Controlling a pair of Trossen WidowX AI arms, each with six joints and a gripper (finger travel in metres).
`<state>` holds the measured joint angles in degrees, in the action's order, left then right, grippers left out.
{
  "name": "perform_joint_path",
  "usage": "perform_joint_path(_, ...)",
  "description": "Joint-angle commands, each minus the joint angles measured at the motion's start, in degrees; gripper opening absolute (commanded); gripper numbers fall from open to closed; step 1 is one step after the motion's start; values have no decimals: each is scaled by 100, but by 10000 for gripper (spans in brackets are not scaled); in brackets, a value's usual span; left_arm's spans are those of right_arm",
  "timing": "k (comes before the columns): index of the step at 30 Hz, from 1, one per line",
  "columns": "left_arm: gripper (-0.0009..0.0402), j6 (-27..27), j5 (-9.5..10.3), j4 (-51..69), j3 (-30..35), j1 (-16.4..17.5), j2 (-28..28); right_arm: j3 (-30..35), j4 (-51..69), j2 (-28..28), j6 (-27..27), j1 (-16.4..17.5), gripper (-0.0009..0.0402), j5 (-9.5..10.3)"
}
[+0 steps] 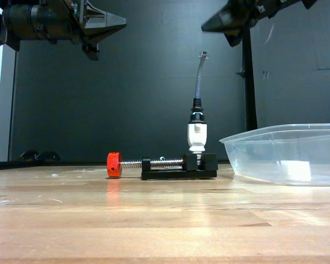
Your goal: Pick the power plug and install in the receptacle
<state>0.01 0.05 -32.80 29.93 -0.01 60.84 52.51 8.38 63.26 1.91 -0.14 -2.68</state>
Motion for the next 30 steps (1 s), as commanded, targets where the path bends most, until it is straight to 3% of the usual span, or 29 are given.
perform_joint_path(1, 0, 0, -2, -4, 2, 2, 2, -391, -767, -175, 13, 2, 0, -9)
perform_joint_path(8, 0, 0, -2, -4, 2, 0, 2, -1250, -2310, -487, -61, 2, 0, 254)
perform_joint_path(30, 0, 0, -2, -4, 2, 0, 2, -2227, -3348, -804, -382, -118, 0, 365)
